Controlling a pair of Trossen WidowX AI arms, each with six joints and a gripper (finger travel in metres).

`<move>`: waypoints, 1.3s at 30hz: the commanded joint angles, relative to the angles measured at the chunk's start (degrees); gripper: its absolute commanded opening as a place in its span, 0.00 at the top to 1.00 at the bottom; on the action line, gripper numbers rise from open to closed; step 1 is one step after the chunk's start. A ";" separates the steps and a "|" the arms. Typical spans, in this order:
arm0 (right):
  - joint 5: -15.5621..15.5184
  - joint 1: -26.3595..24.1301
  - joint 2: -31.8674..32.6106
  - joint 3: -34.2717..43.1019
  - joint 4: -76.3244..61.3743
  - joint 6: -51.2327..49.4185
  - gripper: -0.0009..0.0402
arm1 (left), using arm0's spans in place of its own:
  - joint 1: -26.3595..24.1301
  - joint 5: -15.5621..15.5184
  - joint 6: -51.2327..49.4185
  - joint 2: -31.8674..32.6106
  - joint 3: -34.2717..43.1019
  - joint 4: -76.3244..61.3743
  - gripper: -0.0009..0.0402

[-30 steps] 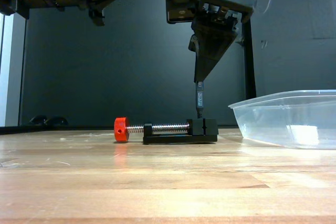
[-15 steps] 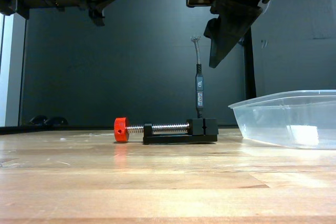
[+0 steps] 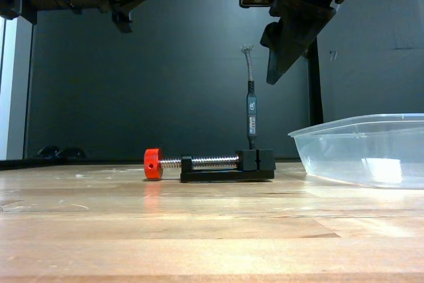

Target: Pick the usb-c connector and install on the hub

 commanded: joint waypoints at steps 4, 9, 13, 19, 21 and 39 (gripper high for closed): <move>0.09 -0.04 -1.46 0.00 -0.17 -2.05 0.37 | 0.02 0.02 0.02 0.00 0.00 0.00 0.98; 1.70 -1.62 -5.49 -0.94 0.83 -5.86 0.44 | 0.02 0.00 0.02 0.00 0.00 0.00 0.98; 1.51 -3.78 -10.93 -5.27 7.04 -7.28 0.53 | 0.02 0.02 0.02 0.00 0.00 0.00 0.98; 1.49 -5.88 -20.90 -15.74 25.68 -10.19 0.67 | 0.00 0.02 0.02 0.00 0.00 0.00 0.98; 1.33 -6.51 -23.63 -18.82 31.93 -10.62 0.72 | 0.00 0.02 0.02 0.00 0.00 0.00 0.98; -4.20 -11.63 -33.77 -35.80 65.57 -10.23 0.98 | 0.00 0.02 0.02 0.00 0.00 0.00 0.98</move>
